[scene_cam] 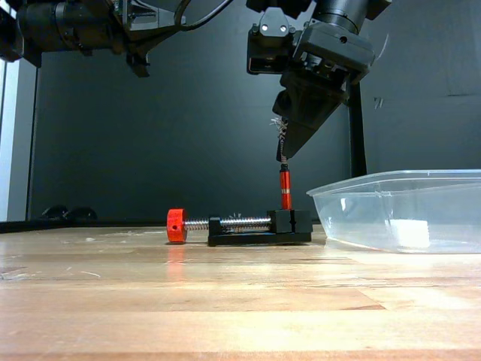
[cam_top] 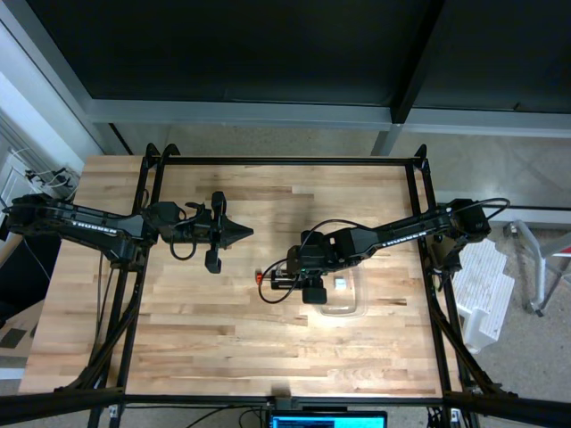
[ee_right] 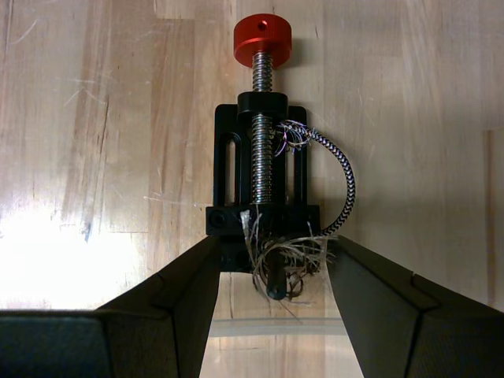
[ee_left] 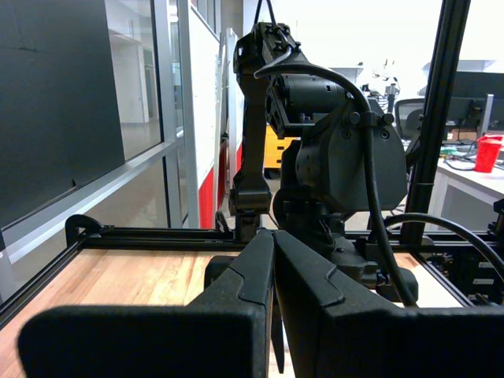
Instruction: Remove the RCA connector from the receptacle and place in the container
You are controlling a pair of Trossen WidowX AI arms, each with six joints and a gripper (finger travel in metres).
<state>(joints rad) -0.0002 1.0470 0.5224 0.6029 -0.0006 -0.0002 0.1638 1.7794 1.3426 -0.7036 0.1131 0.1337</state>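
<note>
The slender red-bodied RCA connector (scene_cam: 285, 189) stands upright in the small black vise-like receptacle (scene_cam: 259, 226) near the middle of the wooden table (cam_top: 178, 339). The receptacle sits just beside the clear plastic tub container (scene_cam: 398, 214), which lies toward the right edge. The right gripper (ee_right: 273, 246) hangs over the plug, jaws spread either side of its frayed braided cable (ee_right: 344, 189). The left gripper (ee_left: 273, 236) hovers toward the left edge, jaws closed on nothing.

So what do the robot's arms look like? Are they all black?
Mostly, yes. The left arm is black with white letters along it and a looping black cable. The left gripper, parked left of the receptacle, tapers to a point. The right arm matches, and the right gripper sits above that receptacle.
</note>
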